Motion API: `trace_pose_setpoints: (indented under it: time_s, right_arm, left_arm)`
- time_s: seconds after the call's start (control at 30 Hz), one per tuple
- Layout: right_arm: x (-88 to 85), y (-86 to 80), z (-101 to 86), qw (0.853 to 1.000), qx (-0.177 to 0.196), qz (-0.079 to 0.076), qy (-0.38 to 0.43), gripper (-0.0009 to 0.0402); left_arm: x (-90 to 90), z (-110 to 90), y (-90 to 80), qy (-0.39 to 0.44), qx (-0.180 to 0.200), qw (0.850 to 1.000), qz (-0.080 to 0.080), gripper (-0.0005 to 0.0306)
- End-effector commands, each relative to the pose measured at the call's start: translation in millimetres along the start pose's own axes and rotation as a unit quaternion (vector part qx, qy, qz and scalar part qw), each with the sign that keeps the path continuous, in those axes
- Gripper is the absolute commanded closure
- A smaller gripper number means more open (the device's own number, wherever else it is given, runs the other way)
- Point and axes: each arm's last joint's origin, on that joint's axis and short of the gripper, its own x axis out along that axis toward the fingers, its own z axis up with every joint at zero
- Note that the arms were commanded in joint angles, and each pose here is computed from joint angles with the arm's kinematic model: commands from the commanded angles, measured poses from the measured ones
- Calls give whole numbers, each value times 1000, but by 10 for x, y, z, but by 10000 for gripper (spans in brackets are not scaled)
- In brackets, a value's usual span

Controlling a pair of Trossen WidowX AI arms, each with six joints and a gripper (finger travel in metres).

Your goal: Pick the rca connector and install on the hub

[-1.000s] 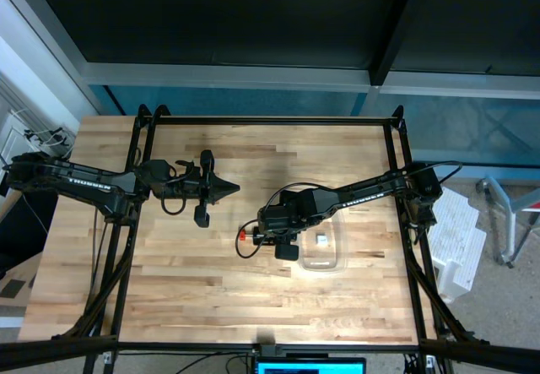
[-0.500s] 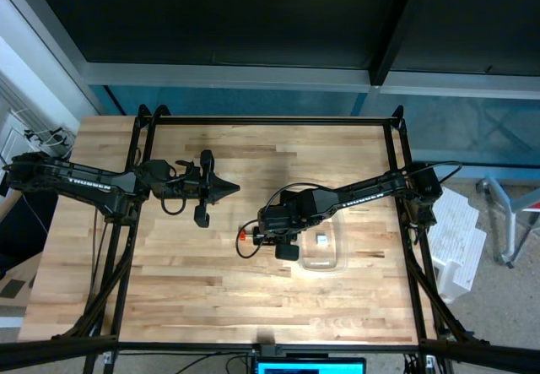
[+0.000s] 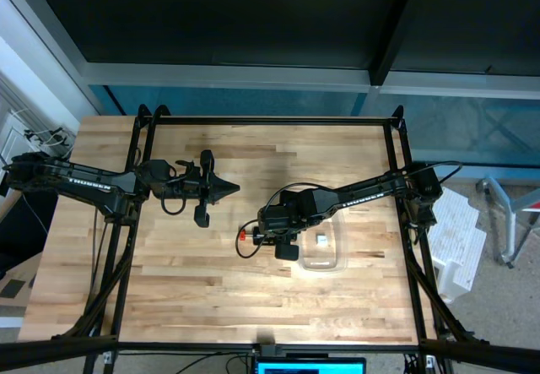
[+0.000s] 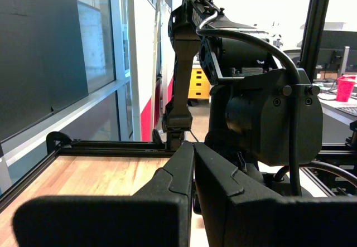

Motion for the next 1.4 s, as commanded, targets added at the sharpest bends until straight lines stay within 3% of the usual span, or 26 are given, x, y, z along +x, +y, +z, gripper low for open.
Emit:
trace_pose_setpoints:
  time_s: [0.03,0.73,1.4]
  right_arm:
    - [0,0,1,1000,0,0,-1,393]
    - [4,0,-1,1000,2,0,-1,393]
    - [121,0,-55,1000,2,1,-2,393]
  left_arm:
    - [1,0,0,0,0,1000,0,300]
    - [1,0,0,0,0,1000,0,300]
    - [1,1,0,0,0,1000,0,300]
